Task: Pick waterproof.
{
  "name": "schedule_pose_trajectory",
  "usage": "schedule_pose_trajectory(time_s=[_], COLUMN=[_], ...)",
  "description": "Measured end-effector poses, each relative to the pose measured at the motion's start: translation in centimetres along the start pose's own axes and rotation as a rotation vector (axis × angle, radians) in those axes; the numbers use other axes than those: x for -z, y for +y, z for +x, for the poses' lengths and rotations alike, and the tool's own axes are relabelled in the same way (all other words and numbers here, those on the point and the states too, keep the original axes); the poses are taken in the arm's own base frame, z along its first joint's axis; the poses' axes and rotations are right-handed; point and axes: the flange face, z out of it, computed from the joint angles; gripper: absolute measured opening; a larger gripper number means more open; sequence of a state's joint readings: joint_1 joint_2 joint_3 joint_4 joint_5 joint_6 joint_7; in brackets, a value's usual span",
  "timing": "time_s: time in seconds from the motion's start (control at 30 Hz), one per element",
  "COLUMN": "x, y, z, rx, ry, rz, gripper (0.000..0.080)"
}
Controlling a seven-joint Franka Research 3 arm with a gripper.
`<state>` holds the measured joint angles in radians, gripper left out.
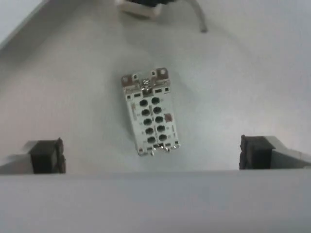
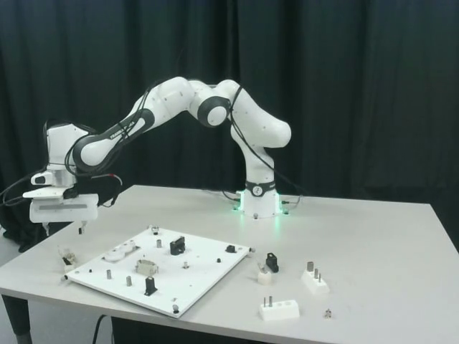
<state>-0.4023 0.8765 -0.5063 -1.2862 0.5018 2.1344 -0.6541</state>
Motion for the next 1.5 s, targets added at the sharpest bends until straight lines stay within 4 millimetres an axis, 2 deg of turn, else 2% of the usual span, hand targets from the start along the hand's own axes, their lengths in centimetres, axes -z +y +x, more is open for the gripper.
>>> schedule_pose_trajectory(time_s=[0.63, 0.97, 1.17, 1.5], x=[-0.5, -0.9, -1.6, -3.5], y=[0.3, 0.1, -0.1, -0.3], z=[0.0, 0.2, 0.4, 0.5], rx=[-0.839, -1.178, -1.315, -1.336], ry=[0.025, 0.022, 0.04, 0.067], rz=[0.067, 0.068, 0.063, 0.029], gripper=[0.08, 0.08, 0.08, 0.08])
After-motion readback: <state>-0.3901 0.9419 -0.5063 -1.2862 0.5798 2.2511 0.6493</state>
